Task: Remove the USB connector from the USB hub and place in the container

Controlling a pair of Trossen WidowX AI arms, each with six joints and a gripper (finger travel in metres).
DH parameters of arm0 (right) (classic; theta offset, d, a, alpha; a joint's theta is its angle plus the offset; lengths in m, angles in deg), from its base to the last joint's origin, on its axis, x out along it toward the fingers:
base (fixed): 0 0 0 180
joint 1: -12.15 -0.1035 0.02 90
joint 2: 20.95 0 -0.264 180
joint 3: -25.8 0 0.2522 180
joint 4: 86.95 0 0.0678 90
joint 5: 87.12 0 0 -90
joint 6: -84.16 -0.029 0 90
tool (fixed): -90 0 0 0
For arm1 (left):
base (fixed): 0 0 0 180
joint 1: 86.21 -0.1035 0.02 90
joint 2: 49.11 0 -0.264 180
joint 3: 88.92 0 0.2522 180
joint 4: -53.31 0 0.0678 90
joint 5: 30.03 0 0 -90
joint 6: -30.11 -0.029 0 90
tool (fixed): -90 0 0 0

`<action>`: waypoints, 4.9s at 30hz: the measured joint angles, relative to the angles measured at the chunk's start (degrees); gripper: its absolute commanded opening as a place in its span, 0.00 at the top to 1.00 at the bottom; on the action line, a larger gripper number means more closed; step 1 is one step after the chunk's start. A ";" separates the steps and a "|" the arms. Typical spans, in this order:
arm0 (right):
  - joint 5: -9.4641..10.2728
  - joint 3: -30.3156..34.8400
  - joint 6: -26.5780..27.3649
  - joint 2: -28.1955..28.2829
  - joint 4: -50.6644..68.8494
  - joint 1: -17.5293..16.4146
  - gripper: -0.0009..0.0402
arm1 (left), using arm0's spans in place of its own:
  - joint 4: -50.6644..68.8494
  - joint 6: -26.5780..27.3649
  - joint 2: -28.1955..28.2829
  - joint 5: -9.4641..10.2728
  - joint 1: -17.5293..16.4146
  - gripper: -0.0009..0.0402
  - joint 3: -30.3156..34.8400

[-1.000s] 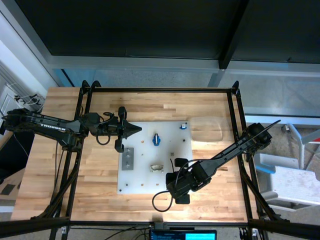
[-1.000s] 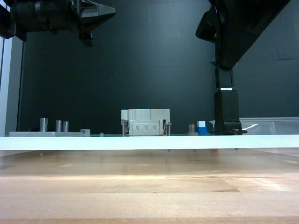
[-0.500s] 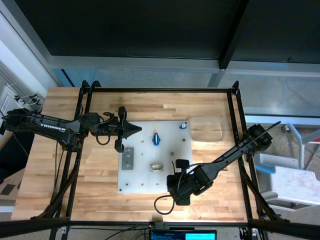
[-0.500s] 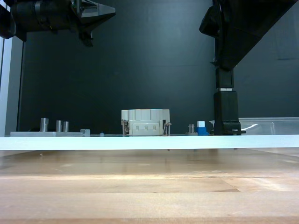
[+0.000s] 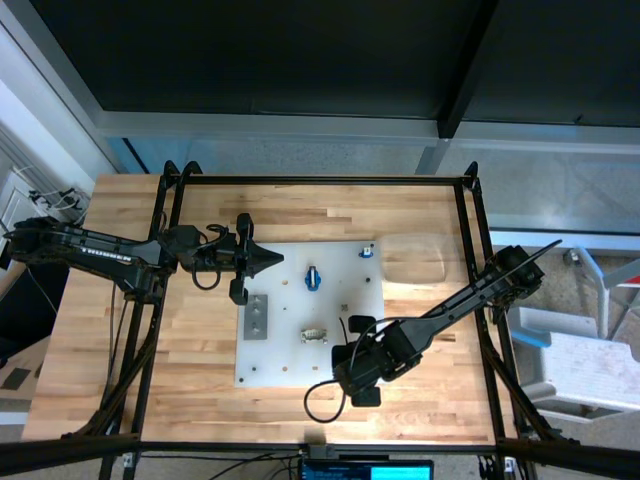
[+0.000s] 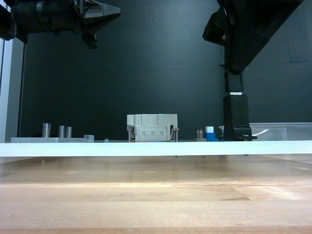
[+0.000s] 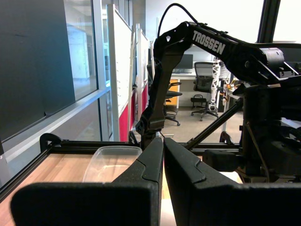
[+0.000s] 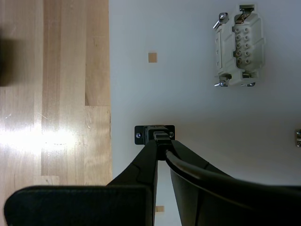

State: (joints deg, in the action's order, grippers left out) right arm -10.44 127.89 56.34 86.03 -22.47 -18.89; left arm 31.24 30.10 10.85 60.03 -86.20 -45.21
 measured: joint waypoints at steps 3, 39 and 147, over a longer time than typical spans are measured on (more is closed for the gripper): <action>-0.44 0.00 -0.17 0.00 0.09 -0.07 0.98 | 0.02 0.00 0.00 0.00 0.00 0.98 0.00; -3.54 2.21 -1.09 0.11 2.47 -1.46 0.98 | 0.00 0.00 0.11 0.00 0.00 0.98 0.00; -9.60 -45.57 -41.90 -50.60 -11.50 26.86 0.98 | 1.25 0.00 0.13 -0.02 0.00 0.98 0.00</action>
State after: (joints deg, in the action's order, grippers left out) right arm -20.03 82.32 14.44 35.43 -33.97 7.97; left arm 32.48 30.10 10.99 60.00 -86.20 -45.21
